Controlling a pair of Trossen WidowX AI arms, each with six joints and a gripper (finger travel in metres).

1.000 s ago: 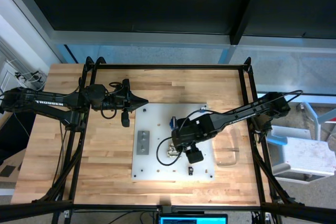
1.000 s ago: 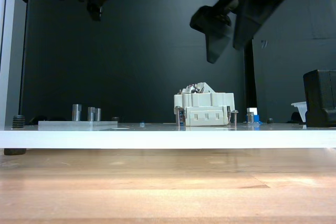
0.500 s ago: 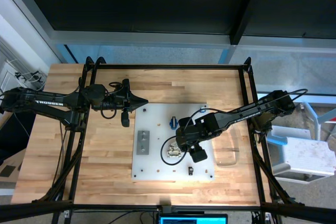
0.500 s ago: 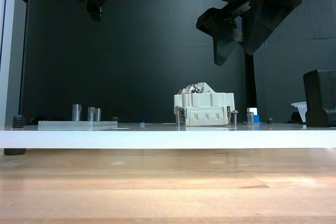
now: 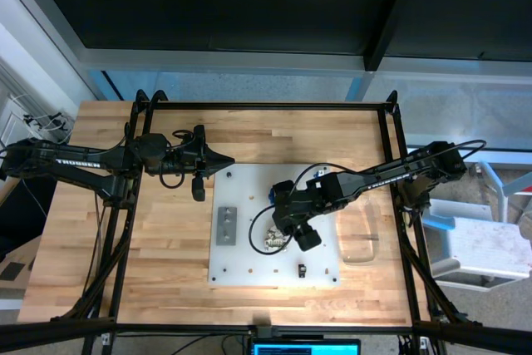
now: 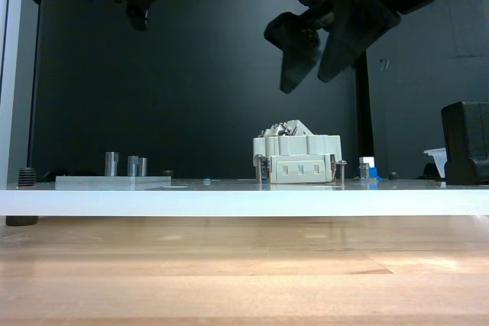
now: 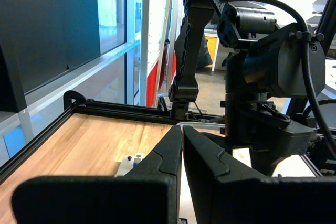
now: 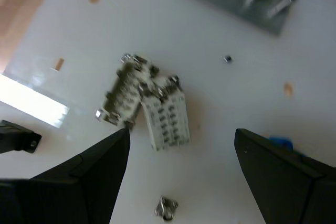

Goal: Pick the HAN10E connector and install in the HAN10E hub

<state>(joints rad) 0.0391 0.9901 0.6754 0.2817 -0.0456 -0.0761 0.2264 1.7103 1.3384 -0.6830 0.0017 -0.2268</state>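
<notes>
The HAN10E connector [image 8: 167, 119] lies on the white board [image 5: 241, 268], askew beside the HAN10E hub [image 8: 119, 95]. Its face, with rows of tiny holes, is turned up toward the right wrist camera. Its long axis runs at a slant to the hub's, so the two make a narrow V. They touch at one end and spread apart at the other. The hub shows silvery tabs at both ends of its long axis. In the low view the pair reads as one beige block standing on the board with a tilted part on top. Which piece is which cannot be told from there.

The right hand [image 6: 307, 80] hangs above the pair and clear of it. Its fingers are spread wide and hold nothing. The left hand [image 7: 182, 129] hangs high over the far left corner of the board, fingers pressed together, pointing toward the right arm.

Elsewhere on the board are a grey metal block [image 5: 227, 225] with upright posts, a small blue part [image 8: 279, 141] and a tiny black part [image 5: 302, 269]. A clear tray [image 5: 371, 234] rests on the wooden surface [image 5: 158, 239], just beside the board's right edge. What it holds cannot be made out.
</notes>
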